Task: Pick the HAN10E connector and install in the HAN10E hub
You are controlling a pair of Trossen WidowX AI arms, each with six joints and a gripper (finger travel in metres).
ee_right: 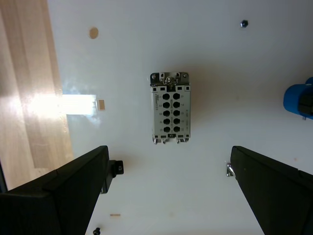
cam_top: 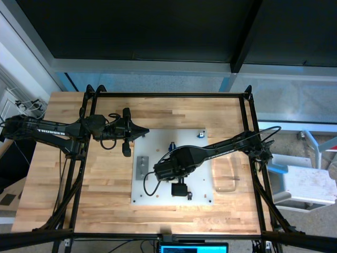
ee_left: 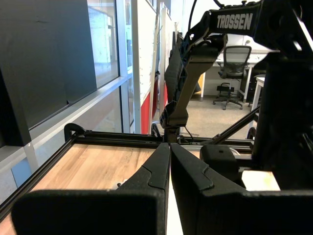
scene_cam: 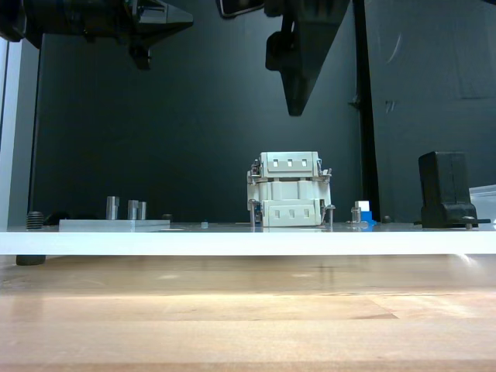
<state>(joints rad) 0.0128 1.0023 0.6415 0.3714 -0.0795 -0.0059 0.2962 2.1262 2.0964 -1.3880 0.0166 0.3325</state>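
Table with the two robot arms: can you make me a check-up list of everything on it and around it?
Surface: light wooden table carrying a flat white board.
Job's things: pale grey rectangular connector with ten dark holes sits stacked on the beige-grey rectangular hub; it looks plugged in.
Clutter: small blue plug, tall black block, grey metal plate with posts, clear plastic tray.
Pincers: left pincer shut, raised to the left of the board; right pincer open, hovering straight above the connector, not touching it.
Cables: black cable looping below the right arm.
Surroundings: black metal frame around the table; office chair beyond.
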